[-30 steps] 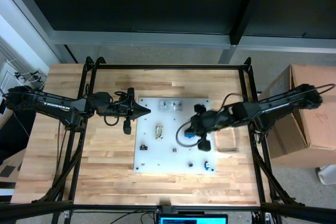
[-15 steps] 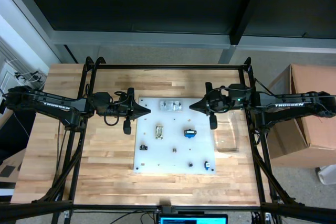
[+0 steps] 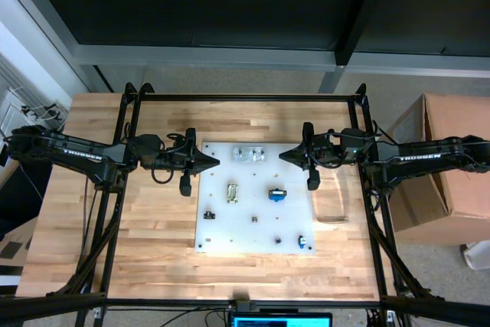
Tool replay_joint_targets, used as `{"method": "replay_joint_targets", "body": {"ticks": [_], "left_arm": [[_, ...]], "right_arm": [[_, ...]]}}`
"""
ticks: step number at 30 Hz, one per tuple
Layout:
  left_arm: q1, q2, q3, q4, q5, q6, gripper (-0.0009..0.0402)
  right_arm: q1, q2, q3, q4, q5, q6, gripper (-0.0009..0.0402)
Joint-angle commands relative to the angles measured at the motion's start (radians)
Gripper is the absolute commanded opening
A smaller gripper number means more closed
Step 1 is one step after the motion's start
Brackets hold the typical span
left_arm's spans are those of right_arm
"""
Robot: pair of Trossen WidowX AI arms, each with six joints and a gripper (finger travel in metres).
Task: Pick the M12 nut and place it on its threads and fasten
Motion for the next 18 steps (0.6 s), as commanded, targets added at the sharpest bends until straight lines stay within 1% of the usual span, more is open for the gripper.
{"method": "replay_joint_targets", "body": {"ticks": [1,3,12,18], "left_arm": [[0.000,0.000,0.000,0.001,0.000,0.000,0.0000],[0.000,0.000,0.000,0.000,0.000,0.000,0.0000],[0.000,0.000,0.000,0.000,0.000,0.000,0.0000],[0.000,0.000,0.000,0.000,0.000,0.000,0.0000]], "right_arm": [[0.006,0.000,-0.027,0.057,0.008,-0.001,0.0000],[0.009,0.000,-0.040,0.077,0.020,-0.001,0.0000],[0.013,0.000,-0.047,0.097,0.019,-0.009,0.0000],[0.016,0.000,-0.047,0.096,0.010,-0.008,0.0000]]}}
